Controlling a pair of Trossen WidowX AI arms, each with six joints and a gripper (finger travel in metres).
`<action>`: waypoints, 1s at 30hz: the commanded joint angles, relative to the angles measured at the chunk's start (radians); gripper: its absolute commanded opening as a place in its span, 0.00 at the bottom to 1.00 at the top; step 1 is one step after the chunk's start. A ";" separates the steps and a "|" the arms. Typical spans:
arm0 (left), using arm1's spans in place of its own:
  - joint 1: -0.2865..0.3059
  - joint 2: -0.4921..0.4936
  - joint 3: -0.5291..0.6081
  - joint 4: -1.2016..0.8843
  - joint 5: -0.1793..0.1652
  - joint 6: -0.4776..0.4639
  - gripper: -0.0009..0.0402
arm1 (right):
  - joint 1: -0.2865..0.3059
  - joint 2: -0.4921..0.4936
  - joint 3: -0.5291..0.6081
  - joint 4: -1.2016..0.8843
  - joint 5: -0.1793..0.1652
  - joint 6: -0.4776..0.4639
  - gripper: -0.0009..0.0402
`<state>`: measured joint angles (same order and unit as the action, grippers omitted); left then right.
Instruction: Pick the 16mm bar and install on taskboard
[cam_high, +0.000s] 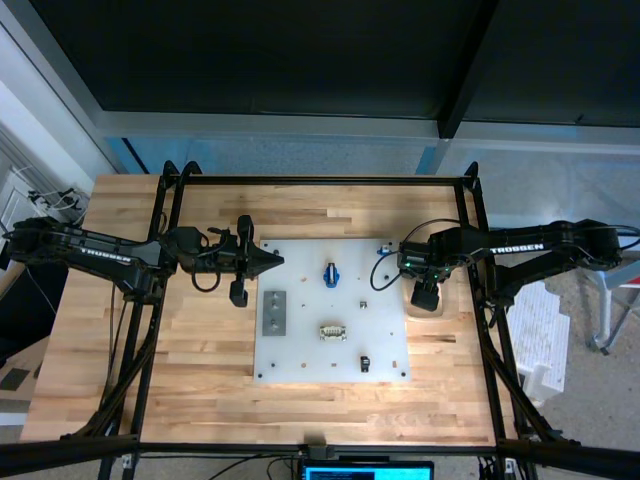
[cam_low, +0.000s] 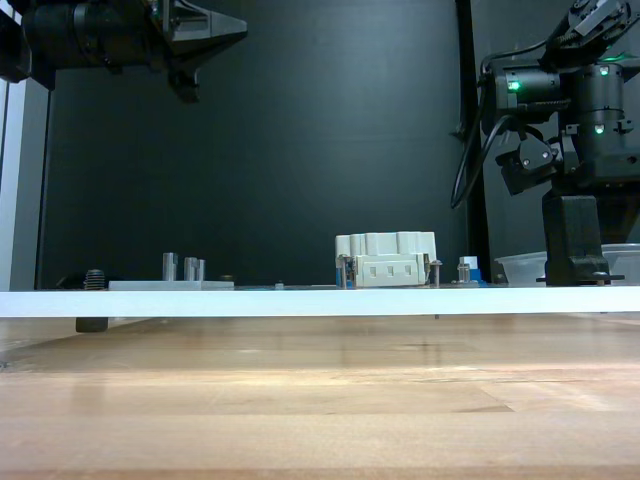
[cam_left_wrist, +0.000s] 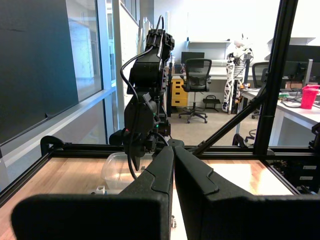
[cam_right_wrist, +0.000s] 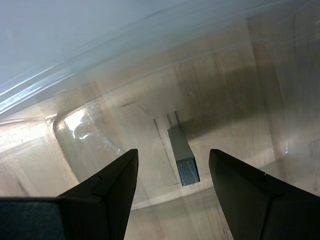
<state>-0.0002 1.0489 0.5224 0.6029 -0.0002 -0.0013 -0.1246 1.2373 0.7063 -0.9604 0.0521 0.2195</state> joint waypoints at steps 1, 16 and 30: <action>0.000 0.000 0.000 0.000 0.000 0.000 0.02 | -0.002 0.000 -0.001 0.001 0.002 0.002 0.50; 0.000 0.000 0.000 0.000 0.000 0.000 0.02 | -0.009 0.001 -0.002 -0.001 0.018 0.010 0.31; 0.000 0.000 0.000 0.000 0.000 0.000 0.02 | -0.011 0.001 -0.002 -0.003 0.024 0.012 0.30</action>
<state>-0.0002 1.0489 0.5228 0.6025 -0.0006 -0.0010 -0.1356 1.2381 0.7033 -0.9627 0.0689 0.2287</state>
